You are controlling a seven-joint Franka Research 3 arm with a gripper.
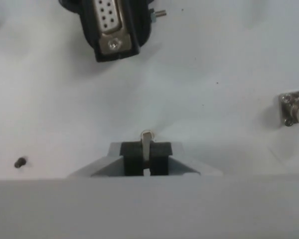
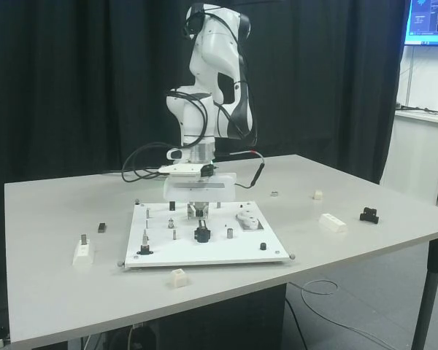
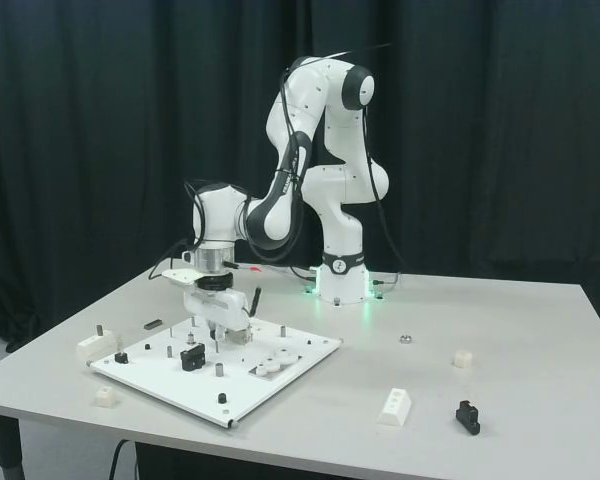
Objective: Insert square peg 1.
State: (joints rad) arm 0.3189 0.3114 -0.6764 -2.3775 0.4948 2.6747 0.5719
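In the wrist view my gripper (image 1: 146, 167) is shut on a thin grey square peg (image 1: 147, 143). The peg stands between the two black fingers (image 1: 131, 158) and its tip reaches down close to the white board (image 1: 199, 74); I cannot tell whether it touches. From the room views, the gripper (image 2: 198, 211) (image 3: 220, 333) hangs low over the middle of the white board (image 2: 270, 251) (image 3: 280, 385), among its small fixtures. The hole under the peg is hidden by the peg itself.
On the board near the gripper are a black-shelled multi-pin connector (image 1: 112, 30), a grey coaxial socket (image 1: 296, 107) and a small black screw (image 1: 21, 162). Loose on the grey table lie white blocks (image 2: 82, 252) (image 2: 332, 222) (image 2: 178, 277) and a black part (image 2: 369, 214).
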